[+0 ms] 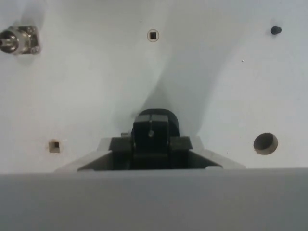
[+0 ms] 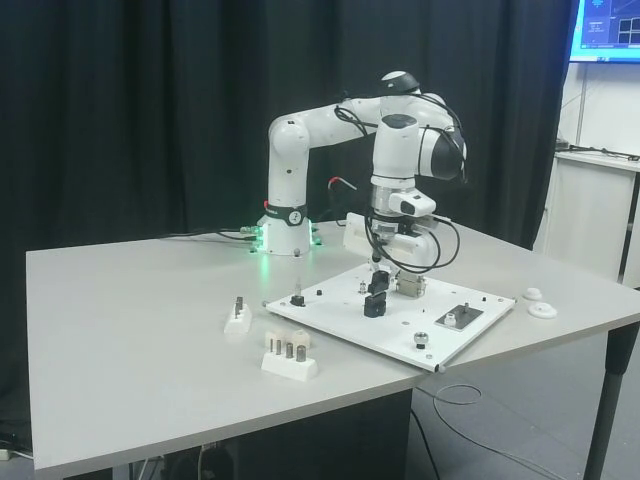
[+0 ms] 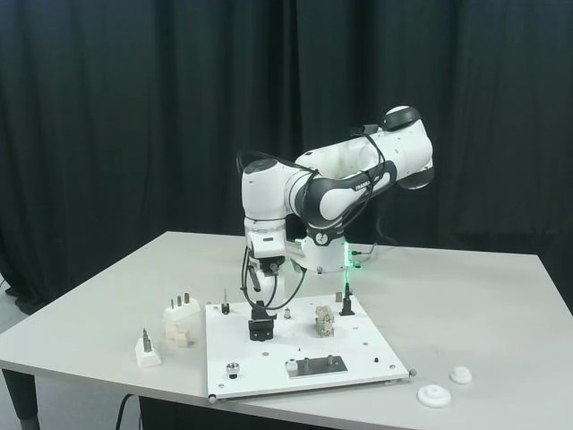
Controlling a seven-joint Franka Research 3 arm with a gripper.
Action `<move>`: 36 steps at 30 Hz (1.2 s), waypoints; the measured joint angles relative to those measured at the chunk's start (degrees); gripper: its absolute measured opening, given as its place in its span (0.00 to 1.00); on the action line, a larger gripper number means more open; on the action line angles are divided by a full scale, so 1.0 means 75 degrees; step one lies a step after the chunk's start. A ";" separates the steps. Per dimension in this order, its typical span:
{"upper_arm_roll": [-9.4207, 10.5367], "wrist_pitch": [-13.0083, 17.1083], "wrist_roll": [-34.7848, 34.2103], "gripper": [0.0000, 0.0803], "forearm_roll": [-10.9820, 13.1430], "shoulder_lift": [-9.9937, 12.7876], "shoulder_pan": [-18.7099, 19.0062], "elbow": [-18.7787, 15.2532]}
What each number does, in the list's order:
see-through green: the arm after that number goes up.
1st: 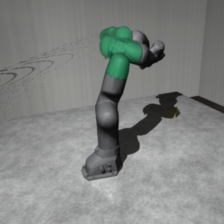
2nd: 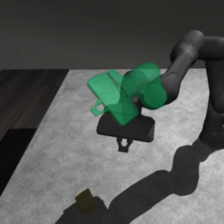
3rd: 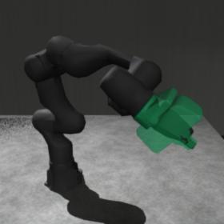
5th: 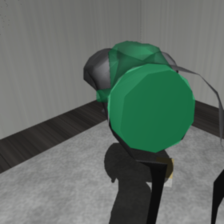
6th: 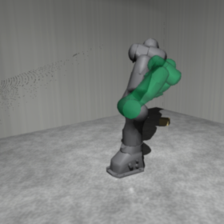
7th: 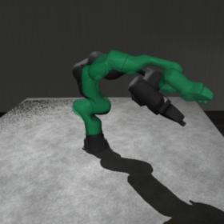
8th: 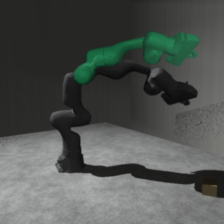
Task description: Insert D-SUB.
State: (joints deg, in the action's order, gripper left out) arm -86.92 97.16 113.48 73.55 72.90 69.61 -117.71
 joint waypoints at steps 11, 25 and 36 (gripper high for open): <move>0.0004 0.0033 0.0022 0.19 0.0046 -0.0001 -0.0054 0.0000; 0.0007 0.0027 0.0157 0.19 0.0091 -0.0015 -0.0088 0.0000; 0.0026 -0.0037 0.0290 0.19 0.0190 -0.0020 -0.0196 0.0009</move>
